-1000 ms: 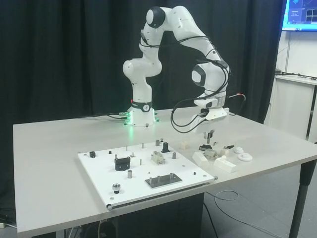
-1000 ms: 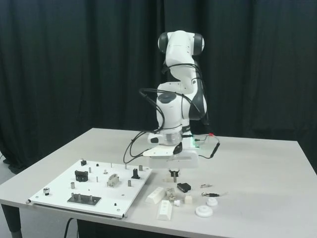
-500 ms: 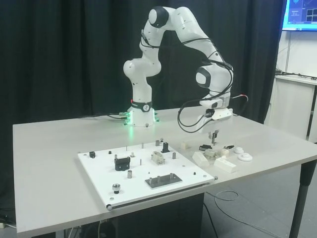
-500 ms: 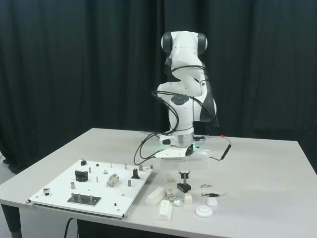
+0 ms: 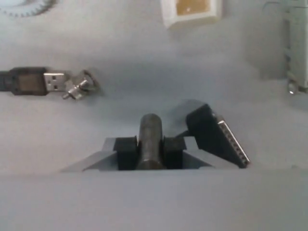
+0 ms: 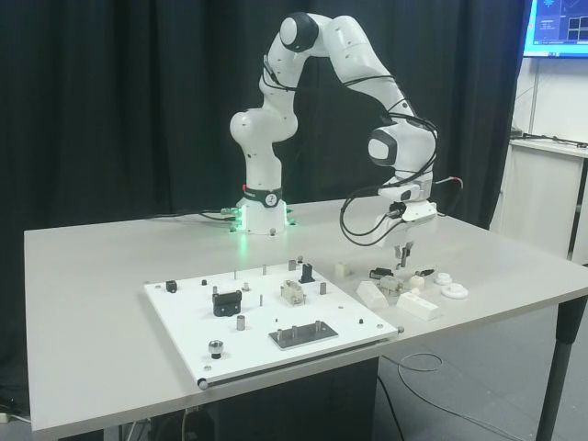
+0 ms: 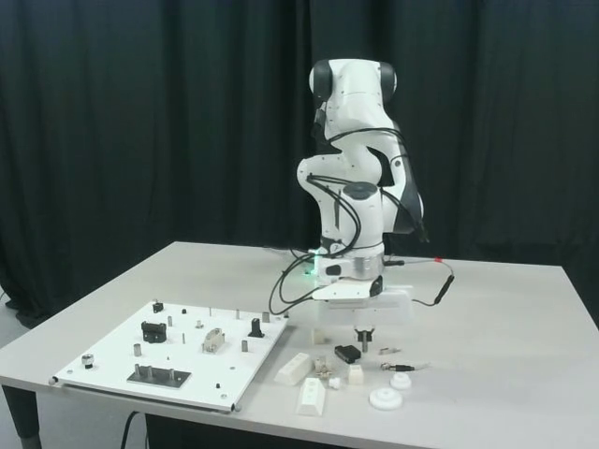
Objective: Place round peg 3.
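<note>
A white board (image 6: 266,312) is lying at the left of the grey surface (image 6: 92,276), carrying small black and grey fixtures, among them a grey plate (image 6: 303,335) with upright pins near its front edge. Behind it the white arm (image 6: 276,119) is rising from its base, where a green light (image 6: 241,217) is glowing, and arching over toward the right. Right of the board, loose parts are lying close together: white blocks (image 6: 418,306), two white gears (image 6: 450,287), and a black connector (image 7: 347,353). The end effector (image 6: 401,254) is hanging just above this cluster, and in the wrist view its black fingers (image 5: 126,151) are clamping a grey peg (image 5: 150,142) between them, the peg standing upright and well apart from the board. Below the end effector (image 5: 150,153) in that view, the connector (image 5: 216,136) is lying tilted on the surface just beside the peg, while a USB plug (image 5: 33,81) and a small metal fitting (image 5: 79,86) are resting end to end, near each other, farther off.
</note>
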Tool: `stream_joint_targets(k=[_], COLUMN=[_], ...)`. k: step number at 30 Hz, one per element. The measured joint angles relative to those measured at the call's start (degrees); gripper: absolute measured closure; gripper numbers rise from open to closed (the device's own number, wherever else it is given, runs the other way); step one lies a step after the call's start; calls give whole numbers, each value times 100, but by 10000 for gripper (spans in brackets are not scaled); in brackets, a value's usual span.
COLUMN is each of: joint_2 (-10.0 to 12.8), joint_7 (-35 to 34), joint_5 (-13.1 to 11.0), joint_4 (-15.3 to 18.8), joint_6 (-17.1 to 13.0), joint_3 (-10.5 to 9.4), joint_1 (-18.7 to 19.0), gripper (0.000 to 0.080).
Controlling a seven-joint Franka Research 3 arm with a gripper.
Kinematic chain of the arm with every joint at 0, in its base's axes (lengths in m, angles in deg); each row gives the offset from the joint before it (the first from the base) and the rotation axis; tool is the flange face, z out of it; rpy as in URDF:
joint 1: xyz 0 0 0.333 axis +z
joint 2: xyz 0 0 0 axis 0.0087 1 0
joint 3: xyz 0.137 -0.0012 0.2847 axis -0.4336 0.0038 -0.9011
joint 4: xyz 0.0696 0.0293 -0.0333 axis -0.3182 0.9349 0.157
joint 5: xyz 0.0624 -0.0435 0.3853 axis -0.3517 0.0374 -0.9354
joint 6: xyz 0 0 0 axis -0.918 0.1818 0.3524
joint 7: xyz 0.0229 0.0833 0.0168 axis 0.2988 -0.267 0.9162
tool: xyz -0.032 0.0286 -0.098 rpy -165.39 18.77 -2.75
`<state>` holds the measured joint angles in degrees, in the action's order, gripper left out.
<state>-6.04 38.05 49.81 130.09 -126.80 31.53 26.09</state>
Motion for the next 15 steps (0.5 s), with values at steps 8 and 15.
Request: stream_joint_targets(k=[8, 15], joint_2=[0, 0], joint_7=[-6, -6], joint_5=[2, 3], joint_4=[131, 217], joint_6=[-259, -442], joint_3=[0, -1], joint_1=[70, 96], gripper=[690, 690])
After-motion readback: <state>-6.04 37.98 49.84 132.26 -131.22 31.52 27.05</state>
